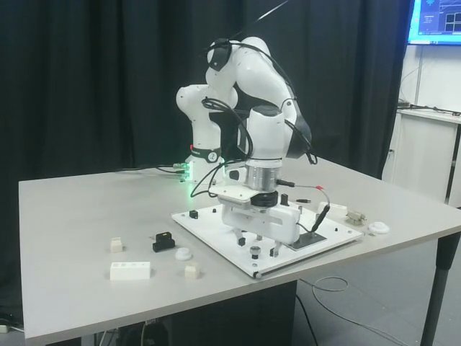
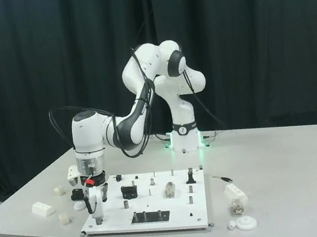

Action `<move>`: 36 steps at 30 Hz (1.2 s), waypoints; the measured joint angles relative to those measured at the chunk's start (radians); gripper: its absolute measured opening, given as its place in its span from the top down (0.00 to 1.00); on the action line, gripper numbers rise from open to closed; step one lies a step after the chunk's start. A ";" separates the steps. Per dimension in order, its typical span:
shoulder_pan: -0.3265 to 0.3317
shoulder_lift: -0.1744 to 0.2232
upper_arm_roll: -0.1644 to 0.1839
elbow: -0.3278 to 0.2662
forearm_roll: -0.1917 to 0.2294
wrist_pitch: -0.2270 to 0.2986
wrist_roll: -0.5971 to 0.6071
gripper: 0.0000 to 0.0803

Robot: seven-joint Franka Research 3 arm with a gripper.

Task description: Remove bolt 4.

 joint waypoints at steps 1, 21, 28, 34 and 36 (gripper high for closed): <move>-0.001 -0.001 0.000 -0.004 0.000 0.003 -0.003 0.00; -0.010 -0.031 0.000 -0.082 0.034 0.058 -0.087 0.00; -0.010 -0.035 0.000 -0.094 0.037 0.065 -0.104 0.00; -0.008 -0.035 0.001 -0.099 0.037 0.065 -0.107 0.00; -0.008 -0.035 0.002 -0.100 0.037 0.065 -0.111 0.00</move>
